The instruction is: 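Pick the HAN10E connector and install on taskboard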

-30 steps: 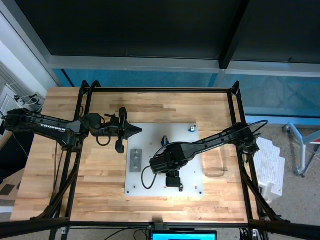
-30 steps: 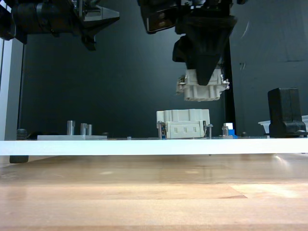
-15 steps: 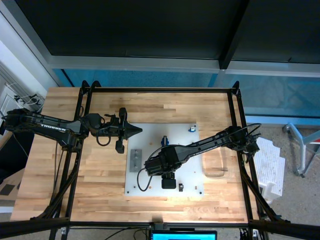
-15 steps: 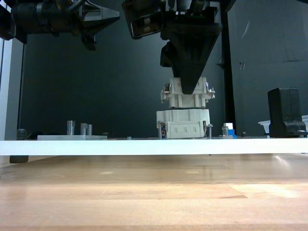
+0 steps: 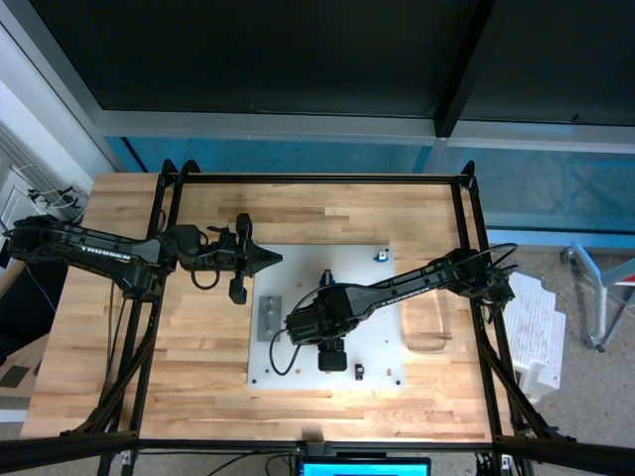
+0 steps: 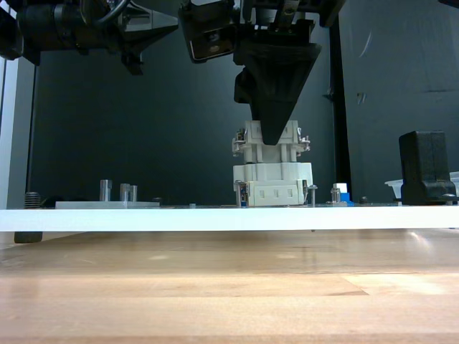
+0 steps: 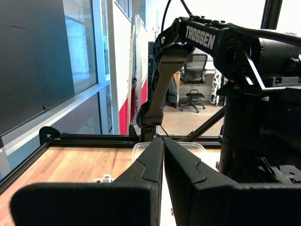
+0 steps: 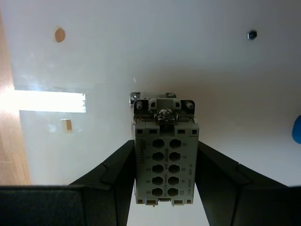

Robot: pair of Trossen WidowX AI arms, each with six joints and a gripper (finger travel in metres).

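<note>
The pale HAN10E connector (image 6: 270, 145) (image 8: 164, 162) is clamped between the black fingers (image 8: 112, 175) of my right gripper (image 6: 272, 140) (image 8: 164, 144). It stands upright, directly on top of a matching beige housing (image 6: 272, 183) fixed to the white taskboard (image 5: 369, 281) (image 6: 179, 218), and the two look to be in contact. From above, the right gripper (image 5: 332, 354) hides the connector. My left gripper (image 5: 268, 258) (image 7: 163, 153) hovers shut and empty over the board's far left corner, high above it (image 6: 154, 25).
On the board are a grey metal block (image 5: 268, 317) with pins (image 6: 118, 192), a blue part (image 5: 380, 256) (image 6: 343, 190) and a tall black fitting (image 6: 425, 168). A clear plastic tray (image 5: 429, 327) lies right of the board. Black frame rails border the wooden table.
My right gripper carried the connector left and down, from hanging above and right of the beige housing to resting on top of it. The left arm stayed still.
</note>
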